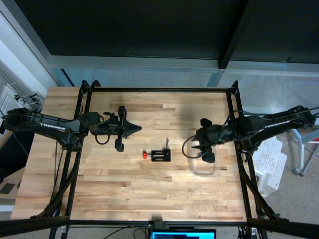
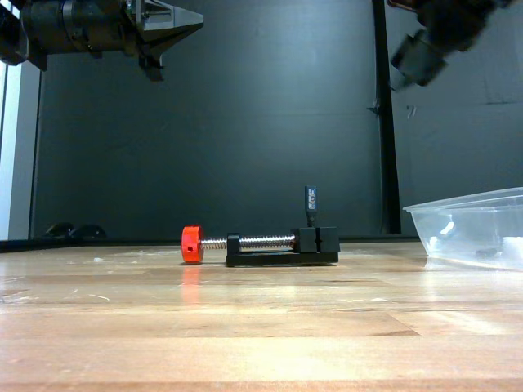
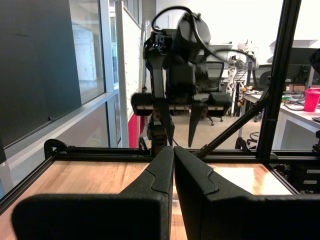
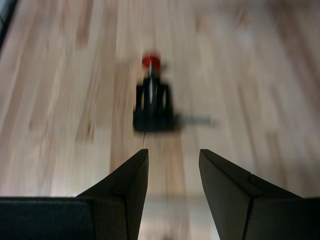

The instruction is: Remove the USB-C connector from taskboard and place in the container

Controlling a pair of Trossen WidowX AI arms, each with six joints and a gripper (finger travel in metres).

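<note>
We read TROSSEN along the left arm, whose left gripper hangs high, wedge fingers pressed together on nothing. The black taskboard, with its orange-red knob, sits mid-table with bare plank wood all round. The right gripper hovers, fingers apart and empty, high over the rim of the clear container, where a slim dark piece, seemingly the USB-C connector, lies near a white block.

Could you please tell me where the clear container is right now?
In the high view, the container sits on the table just right of the taskboard, by the raised, open right claw; the shut left claw hovers left of the taskboard.
</note>
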